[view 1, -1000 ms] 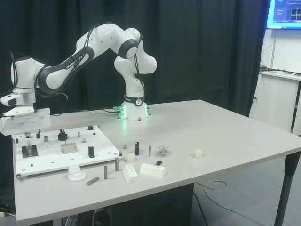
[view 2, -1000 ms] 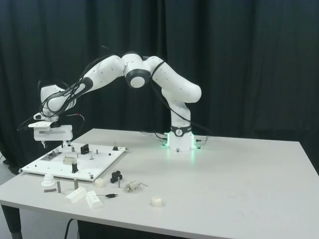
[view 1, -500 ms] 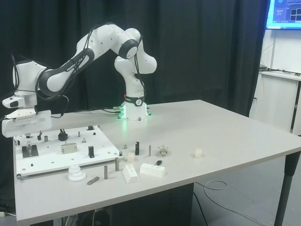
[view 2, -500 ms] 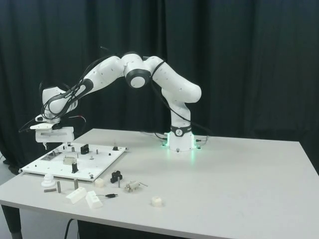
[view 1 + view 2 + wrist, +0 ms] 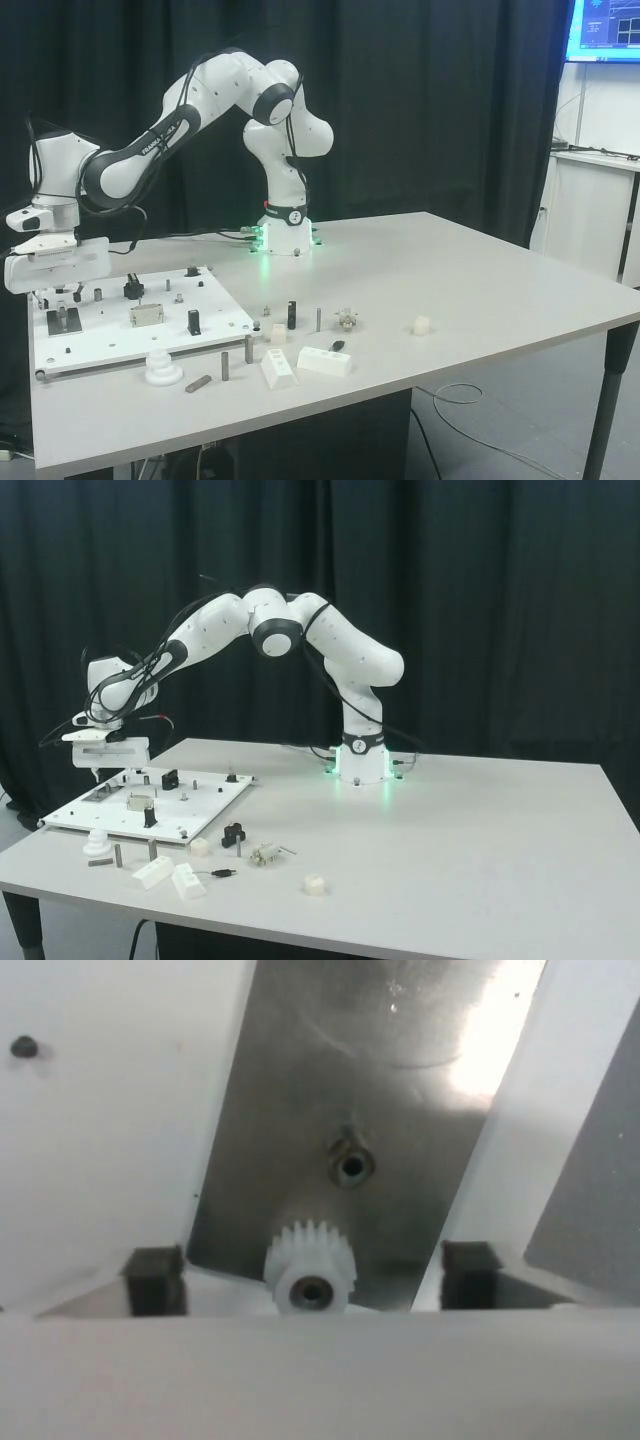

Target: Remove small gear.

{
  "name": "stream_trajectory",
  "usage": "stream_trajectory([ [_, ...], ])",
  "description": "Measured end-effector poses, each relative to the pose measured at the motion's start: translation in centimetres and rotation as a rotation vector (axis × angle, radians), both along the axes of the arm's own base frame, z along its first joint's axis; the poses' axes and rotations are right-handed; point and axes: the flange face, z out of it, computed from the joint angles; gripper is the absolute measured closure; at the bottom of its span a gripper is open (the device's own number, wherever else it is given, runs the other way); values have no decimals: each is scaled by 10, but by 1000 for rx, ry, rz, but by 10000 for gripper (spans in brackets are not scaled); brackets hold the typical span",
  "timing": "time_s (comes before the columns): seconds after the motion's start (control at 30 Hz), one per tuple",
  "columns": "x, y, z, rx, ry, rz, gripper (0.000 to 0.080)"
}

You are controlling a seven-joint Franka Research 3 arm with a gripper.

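Hovering at the far left of both room views over the white board [image 5: 215, 310], the gripper [image 5: 312, 1282] has its black fingertips [image 5: 155, 1280] spread apart, the small white gear [image 5: 310, 1272] between them on a grey metal plate [image 5: 370, 1070]; an off-centre descent could jam a fingertip onto the teeth

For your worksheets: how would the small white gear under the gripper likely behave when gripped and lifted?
The small gear looks like rigid plastic, so probably stiff and light. Its toothed rim should resist slipping. Dropped on edge, its round shape might let it roll.
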Motion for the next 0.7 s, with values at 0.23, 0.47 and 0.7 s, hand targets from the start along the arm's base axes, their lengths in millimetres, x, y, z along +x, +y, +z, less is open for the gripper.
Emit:
stream_trajectory([
  [0.23,-1,0,-1,1,1,8,279],
  [0.47,-1,0,-1,-1,2,11,617],
  [0.7,-1,0,-1,-1,2,12,617],
])
